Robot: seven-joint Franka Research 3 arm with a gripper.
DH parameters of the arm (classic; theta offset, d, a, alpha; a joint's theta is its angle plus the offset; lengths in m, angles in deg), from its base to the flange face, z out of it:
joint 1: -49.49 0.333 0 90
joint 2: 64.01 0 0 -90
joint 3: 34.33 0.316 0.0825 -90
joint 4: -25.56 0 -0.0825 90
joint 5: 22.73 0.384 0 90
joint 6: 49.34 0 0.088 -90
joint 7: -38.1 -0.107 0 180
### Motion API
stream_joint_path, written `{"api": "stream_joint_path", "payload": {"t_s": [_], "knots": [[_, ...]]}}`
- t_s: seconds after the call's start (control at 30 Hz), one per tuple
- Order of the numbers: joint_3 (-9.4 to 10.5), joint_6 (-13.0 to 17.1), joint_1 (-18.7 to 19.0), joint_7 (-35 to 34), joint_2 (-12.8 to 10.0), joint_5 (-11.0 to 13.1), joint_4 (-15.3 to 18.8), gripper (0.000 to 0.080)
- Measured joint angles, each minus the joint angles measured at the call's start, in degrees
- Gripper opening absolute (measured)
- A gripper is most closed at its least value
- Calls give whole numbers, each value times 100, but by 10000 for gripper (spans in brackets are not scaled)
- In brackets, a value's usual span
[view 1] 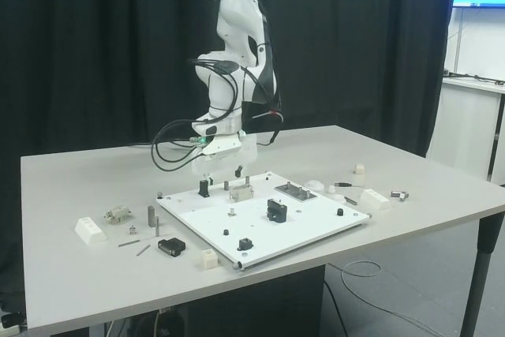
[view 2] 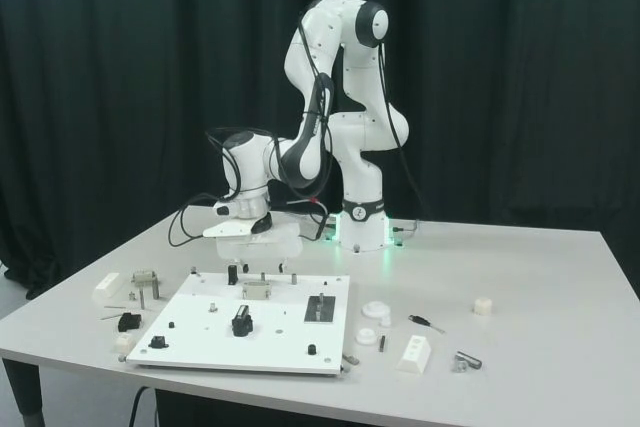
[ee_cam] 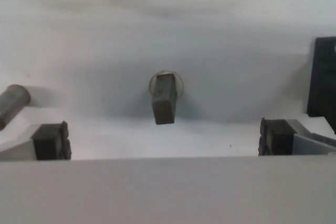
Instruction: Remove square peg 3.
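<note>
A short grey square peg (ee_cam: 164, 99) stands in a round hole of the white board (ee_cam: 220, 51). In the wrist view it shows between and beyond my two black fingertips (ee_cam: 50, 140). My gripper (ee_cam: 163, 139) is open and holds nothing. In the first room view the gripper (view 1: 221, 171) hangs just above the back left part of the board (view 1: 316, 226), over the small peg (view 1: 226, 187). The second room view shows the gripper (view 2: 258, 255) low over the board's far edge (view 2: 270, 347).
A black block (ee_cam: 323, 82) stands on the board to one side of the peg, and a grey round peg (ee_cam: 13, 100) to the other. More black and grey fixtures (view 1: 275, 211) sit on the board. Loose white and grey parts (view 1: 89, 229) lie on the table around it.
</note>
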Motion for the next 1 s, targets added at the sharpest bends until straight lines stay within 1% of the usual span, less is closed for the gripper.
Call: {"api": "stream_joint_path", "payload": {"t_s": [0.6, 1.0], "knots": [[22, 89, 107, 81, -44, -54, 37, 800], [22, 220, 164, 109, -141, -69, 63, 800]]}}
